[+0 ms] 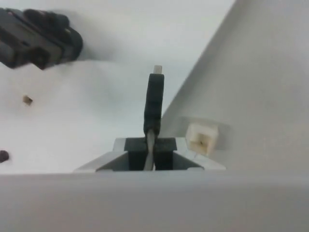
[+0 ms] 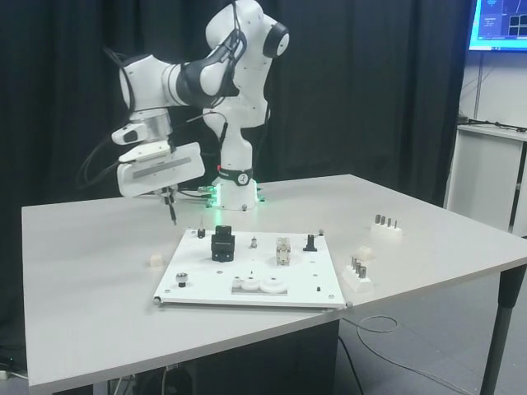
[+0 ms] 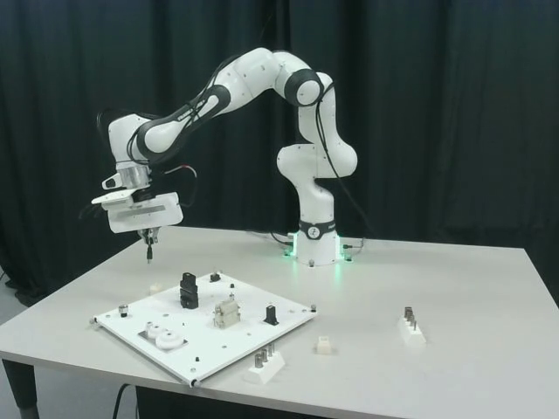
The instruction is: Insert USB.
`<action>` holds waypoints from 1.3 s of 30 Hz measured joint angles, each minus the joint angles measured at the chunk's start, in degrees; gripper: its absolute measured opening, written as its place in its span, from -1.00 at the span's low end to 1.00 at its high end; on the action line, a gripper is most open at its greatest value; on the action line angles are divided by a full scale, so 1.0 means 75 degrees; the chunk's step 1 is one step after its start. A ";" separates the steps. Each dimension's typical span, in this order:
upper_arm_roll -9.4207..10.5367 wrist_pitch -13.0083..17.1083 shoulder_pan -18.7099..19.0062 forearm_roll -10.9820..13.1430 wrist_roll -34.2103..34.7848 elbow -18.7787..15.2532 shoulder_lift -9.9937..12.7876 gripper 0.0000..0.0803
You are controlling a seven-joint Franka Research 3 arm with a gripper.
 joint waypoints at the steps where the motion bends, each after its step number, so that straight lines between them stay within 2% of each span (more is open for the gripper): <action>1: 0.0000 0.0000 0.0045 -0.0040 0.0008 0.0019 -0.0010 -0.93; 11: 0.0007 0.0129 0.0676 -0.0631 0.0461 0.0215 -0.0214 -0.93; 21: 0.0160 0.0127 0.1338 -0.1391 0.2295 0.0298 -0.0516 -0.93; 26: 0.0489 0.0009 0.1515 -0.1768 0.3382 0.0298 -0.0750 -0.93; 39: 0.1539 -0.0396 0.1747 -0.2432 0.5669 0.0305 -0.1266 -0.93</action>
